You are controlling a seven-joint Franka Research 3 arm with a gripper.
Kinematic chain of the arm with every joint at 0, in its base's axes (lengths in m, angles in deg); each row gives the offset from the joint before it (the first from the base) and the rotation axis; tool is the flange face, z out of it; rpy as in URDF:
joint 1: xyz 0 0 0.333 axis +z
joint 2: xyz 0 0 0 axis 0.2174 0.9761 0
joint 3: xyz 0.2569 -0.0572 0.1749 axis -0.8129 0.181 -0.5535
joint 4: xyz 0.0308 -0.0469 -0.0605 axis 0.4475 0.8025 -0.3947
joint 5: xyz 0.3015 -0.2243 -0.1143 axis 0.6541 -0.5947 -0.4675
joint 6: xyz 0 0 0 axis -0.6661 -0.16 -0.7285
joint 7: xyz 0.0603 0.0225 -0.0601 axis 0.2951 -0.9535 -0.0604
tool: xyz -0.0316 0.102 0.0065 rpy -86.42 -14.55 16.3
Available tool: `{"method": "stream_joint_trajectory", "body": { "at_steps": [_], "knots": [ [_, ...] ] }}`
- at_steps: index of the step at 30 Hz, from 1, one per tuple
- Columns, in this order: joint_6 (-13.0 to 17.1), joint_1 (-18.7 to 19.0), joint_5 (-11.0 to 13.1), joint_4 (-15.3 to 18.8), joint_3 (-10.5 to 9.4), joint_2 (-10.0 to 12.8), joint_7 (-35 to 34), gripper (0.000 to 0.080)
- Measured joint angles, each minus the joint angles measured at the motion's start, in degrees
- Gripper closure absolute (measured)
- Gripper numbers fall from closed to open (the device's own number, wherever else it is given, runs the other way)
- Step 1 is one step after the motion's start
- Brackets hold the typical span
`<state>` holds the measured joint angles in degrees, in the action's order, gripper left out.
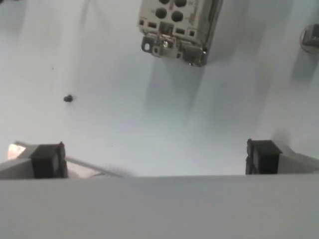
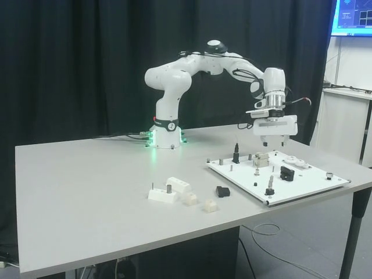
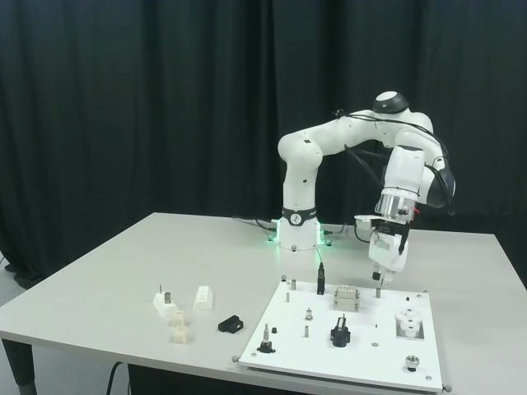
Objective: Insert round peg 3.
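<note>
Hovering above the rear part of the white board on the grey tabletop, the end effector has its fingers spread wide and empty, with the connector block below it and a small peg standing upright on the board beside that block.

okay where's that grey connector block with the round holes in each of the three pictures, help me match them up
Wrist view: the connector block lies on the white board, beyond the open jaws.
First room view: the block sits near the board's middle, below the gripper.
Second room view: the block sits toward the board's back, beside the tall black peg.
Shared landmark: the white board.
</note>
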<state>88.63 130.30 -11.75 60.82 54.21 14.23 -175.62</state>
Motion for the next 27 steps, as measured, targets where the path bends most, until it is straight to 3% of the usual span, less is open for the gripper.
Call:
{"method": "stream_joint_trajectory", "body": {
  "at_steps": [27],
  "knots": [
    [-10.51, 2.65, -7.81, 1.46, 8.46, -0.69, 2.07, 0.0003]
  ]
}}
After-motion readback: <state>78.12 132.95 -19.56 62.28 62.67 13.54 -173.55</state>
